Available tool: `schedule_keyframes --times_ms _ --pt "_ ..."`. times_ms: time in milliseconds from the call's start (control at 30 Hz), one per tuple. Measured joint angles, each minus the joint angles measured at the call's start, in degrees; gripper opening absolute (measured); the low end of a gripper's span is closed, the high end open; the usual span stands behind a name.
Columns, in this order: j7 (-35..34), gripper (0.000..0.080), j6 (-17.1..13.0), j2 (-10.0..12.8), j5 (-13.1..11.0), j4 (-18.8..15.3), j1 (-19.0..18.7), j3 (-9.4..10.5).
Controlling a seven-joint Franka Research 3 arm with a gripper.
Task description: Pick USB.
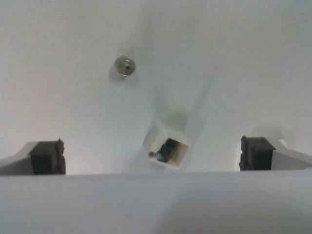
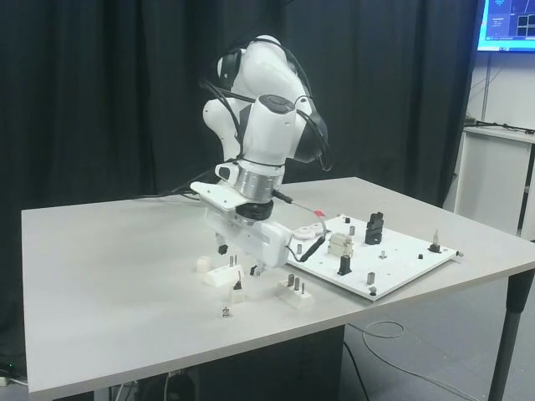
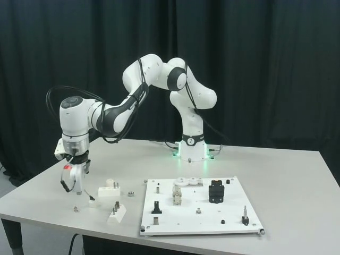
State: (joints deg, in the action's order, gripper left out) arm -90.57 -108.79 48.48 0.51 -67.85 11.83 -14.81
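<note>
The arm leans out over the near corner of the grey bench (image 2: 100, 251), away from the white board (image 2: 401, 259), because the small loose holders sit there. Its gripper (image 1: 151, 156) hangs spread wide and empty, fingers straddling a small white block (image 1: 167, 152). The part nested in that block looks like the USB (image 1: 169, 149), and the wide spread suits a descent around it.
</note>
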Motion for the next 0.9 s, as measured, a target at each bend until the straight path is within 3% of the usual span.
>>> schedule_keyframes --times_ms 300,900 --pt "-4.91 0.0800 3.76 2.06 -0.01 3.40 -0.04 -0.77" --pt "-13.45 0.0800 4.66 6.48 -0.75 8.22 0.68 -0.84"
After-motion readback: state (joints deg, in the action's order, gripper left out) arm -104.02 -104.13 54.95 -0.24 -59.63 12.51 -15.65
